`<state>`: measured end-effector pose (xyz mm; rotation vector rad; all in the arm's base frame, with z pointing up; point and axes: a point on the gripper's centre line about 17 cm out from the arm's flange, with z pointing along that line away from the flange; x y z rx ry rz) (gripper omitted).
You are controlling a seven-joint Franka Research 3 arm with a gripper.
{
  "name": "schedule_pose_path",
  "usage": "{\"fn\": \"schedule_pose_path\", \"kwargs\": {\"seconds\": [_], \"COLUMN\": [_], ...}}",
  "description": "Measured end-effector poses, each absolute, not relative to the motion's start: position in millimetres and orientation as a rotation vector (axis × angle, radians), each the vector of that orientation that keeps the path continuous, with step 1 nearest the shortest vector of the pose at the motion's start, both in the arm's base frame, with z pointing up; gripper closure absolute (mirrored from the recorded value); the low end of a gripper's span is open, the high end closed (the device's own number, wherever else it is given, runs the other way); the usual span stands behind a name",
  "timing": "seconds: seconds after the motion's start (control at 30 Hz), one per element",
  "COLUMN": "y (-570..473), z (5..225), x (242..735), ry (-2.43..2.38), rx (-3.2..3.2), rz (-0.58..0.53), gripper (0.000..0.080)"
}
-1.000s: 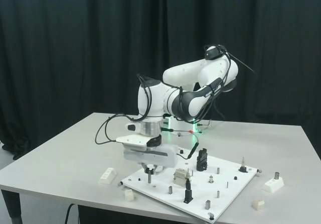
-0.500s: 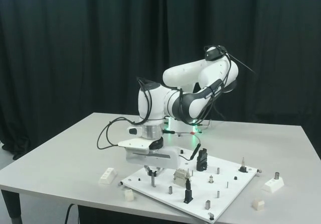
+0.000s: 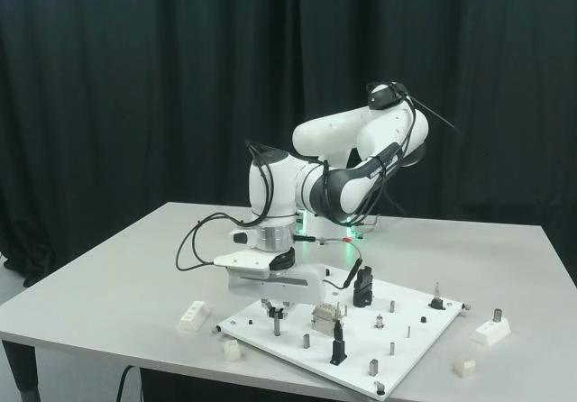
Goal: Insert round peg 3.
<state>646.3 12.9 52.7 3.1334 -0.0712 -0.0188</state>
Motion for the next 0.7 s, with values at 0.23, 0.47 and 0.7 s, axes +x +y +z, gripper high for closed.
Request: {"fn": "schedule_pose_path", "kwargs": {"seconds": [0.23, 0.47, 0.7], "y": [15.1, 16.8, 15.4], "z": [51.2, 51.0, 51.0], "x": [646.8, 648.3, 650.1], "ry": [-0.071, -0.068, -0.062], "rx": [3.14, 3.146, 3.14], "rz": [-0.016, -0.007, 0.003], "gripper": [0.0695, 0.0695, 0.0695]}}
